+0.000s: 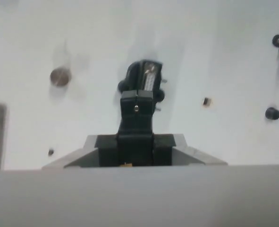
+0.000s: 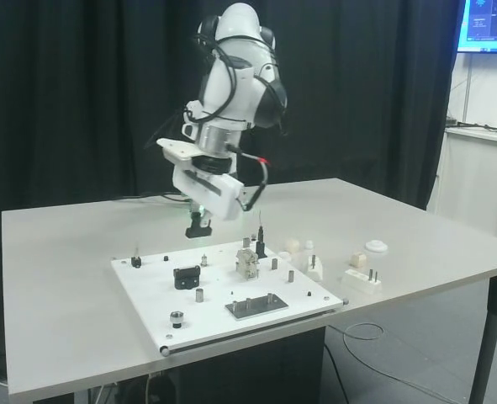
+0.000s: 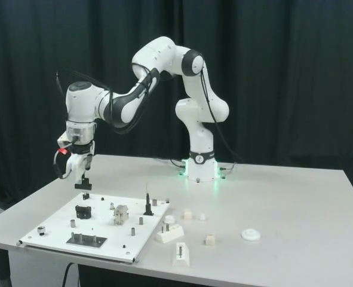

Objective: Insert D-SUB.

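My gripper [image 1: 135, 147] is shut on a black D-SUB connector [image 1: 138, 101], which sticks out past the fingertips with its metal face at the far end. In the room views the gripper [image 2: 199, 212] [image 3: 82, 173] hangs over the rear left part of the white board [image 2: 155, 296] [image 3: 51, 230], and the connector [image 2: 199, 225] [image 3: 85, 190] is a little above the board. A black socket block [image 2: 186, 275] [image 3: 83, 211] sits on the board, nearer the front than the gripper.
The board carries a grey plate with pegs [image 2: 256, 306], a small grey fixture [image 2: 246, 259], a tall black post [image 2: 260, 244] and several short pins. White parts [image 2: 362, 273] lie on the table beside the board. A round grey disc [image 1: 60, 76] shows in the wrist view.
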Tool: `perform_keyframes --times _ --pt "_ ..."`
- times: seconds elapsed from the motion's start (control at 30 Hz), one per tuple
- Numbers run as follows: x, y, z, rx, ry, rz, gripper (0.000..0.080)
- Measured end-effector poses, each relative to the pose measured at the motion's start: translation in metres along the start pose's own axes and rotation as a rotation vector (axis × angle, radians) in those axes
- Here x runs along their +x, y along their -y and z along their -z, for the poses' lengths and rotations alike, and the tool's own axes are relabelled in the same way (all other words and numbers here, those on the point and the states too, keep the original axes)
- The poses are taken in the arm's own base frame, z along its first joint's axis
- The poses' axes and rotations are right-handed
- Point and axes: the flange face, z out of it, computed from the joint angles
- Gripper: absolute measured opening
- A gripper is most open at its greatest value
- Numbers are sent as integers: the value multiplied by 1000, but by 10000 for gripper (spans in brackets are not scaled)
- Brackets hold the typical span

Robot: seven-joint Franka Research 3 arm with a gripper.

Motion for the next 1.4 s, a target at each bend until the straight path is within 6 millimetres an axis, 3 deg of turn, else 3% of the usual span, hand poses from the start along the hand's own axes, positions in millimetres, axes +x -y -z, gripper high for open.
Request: perform_keyframes --times 0.4,1.4 --pt "32 0 -14 23 49 -93 149" --pt "40 -1 -39 42 123 -185 149"
